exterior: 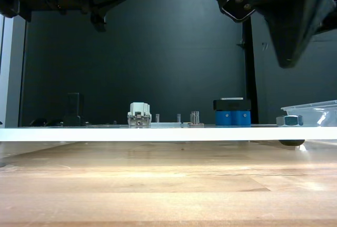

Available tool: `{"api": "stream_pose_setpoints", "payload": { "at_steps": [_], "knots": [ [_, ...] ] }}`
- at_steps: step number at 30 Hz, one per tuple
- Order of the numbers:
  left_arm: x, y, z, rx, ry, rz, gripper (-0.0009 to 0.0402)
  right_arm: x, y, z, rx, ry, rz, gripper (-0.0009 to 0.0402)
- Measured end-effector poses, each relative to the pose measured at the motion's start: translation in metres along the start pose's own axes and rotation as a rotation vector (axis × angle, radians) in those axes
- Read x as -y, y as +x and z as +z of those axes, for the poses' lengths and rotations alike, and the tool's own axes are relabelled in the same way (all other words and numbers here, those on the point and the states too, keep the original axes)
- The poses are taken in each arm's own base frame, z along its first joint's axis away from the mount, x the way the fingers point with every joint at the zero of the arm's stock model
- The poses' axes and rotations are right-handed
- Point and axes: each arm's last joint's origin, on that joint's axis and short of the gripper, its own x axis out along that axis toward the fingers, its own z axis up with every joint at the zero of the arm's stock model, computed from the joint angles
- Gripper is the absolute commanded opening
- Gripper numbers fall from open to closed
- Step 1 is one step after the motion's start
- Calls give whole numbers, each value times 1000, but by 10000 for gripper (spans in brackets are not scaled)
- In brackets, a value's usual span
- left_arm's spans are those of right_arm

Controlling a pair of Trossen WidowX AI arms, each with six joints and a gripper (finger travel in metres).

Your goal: Unfasten the M12 nut and place it in the container

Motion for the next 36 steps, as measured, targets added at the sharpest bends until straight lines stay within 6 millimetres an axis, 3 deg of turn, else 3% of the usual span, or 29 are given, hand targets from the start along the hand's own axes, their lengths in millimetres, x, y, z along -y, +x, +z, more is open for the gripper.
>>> {"api": "stream_pose_setpoints", "payload": {
  "at_steps": [12, 16, 25, 30, 36],
  "knots": [
    [0, 0, 0, 0, 0, 0, 0, 0, 1, 0, 5, 178, -12, 71],
    [0, 0, 0, 0, 0, 0, 0, -5, 11, 1, -1, 287, -30, 114],
    [0, 0, 0, 0, 0, 0, 0, -11, 38, 1, -42, 353, -79, 193],
    [0, 0, 0, -1, 0, 0, 0, -12, 48, 5, -40, 373, -93, 206],
    [0, 0, 0, -1, 0, 0, 0, -11, 51, 11, -12, 383, -95, 190]
  ]
}}
